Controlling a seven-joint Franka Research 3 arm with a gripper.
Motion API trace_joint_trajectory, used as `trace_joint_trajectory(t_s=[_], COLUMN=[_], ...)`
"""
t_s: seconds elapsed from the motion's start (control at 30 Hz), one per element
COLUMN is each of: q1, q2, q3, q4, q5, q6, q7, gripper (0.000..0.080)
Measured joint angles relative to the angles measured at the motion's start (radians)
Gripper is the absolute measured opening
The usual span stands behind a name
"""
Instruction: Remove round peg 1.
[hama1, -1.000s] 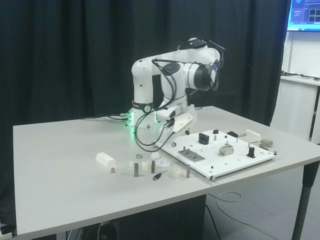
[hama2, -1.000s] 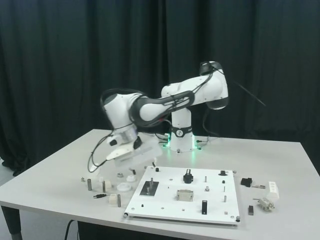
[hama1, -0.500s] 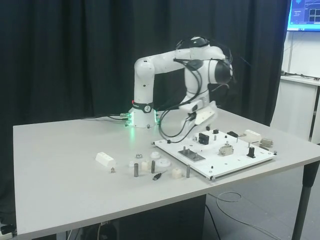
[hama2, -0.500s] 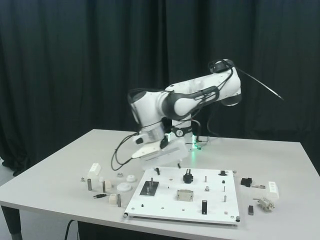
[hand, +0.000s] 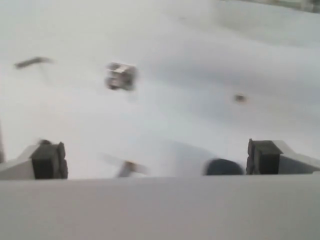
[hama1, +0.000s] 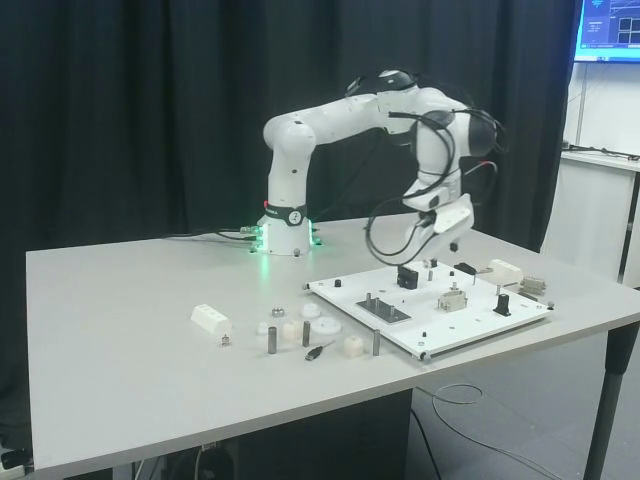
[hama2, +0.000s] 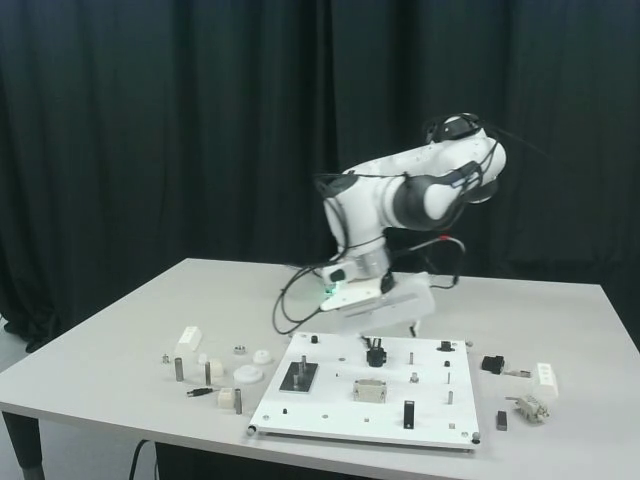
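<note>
My gripper (hama1: 450, 240) (hama2: 395, 325) hangs above the far side of the white board (hama1: 430, 325) (hama2: 330, 405), close to a black holder (hama1: 407, 276) (hama2: 376, 353). In the wrist view the gripper (hand: 155, 159) is open, its two black fingertips (hand: 47, 160) far apart with nothing between them. Several small grey pegs stand on the board, one of them a thin peg (hama2: 411, 357) beside the black holder; I cannot tell which is round peg 1. Below the wrist, a small metal part (hand: 120, 76) and a blurred peg (hand: 129, 168) show on the board.
Loose parts lie on the grey table to the left of the board: a white block (hama1: 210, 318) (hama2: 187, 340), upright grey pegs (hama1: 270, 337) and white discs (hama2: 248, 374). Connectors (hama1: 505, 268) (hama2: 545, 378) lie beyond the board's right side.
The arm has swung from the loose parts left of the board across to the board's far side. Its gripper carries nothing.
</note>
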Motion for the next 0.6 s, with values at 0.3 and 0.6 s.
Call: trace_joint_trajectory(t_s=[0.3,0.6], q1=[0.122,0.204], q2=[0.000,0.000], q3=[0.022,0.065], q4=[0.000,0.000], q5=[-0.004,-0.032], q6=[0.103,0.230], q7=[0.086,0.111], gripper=[0.0800,0.0800])
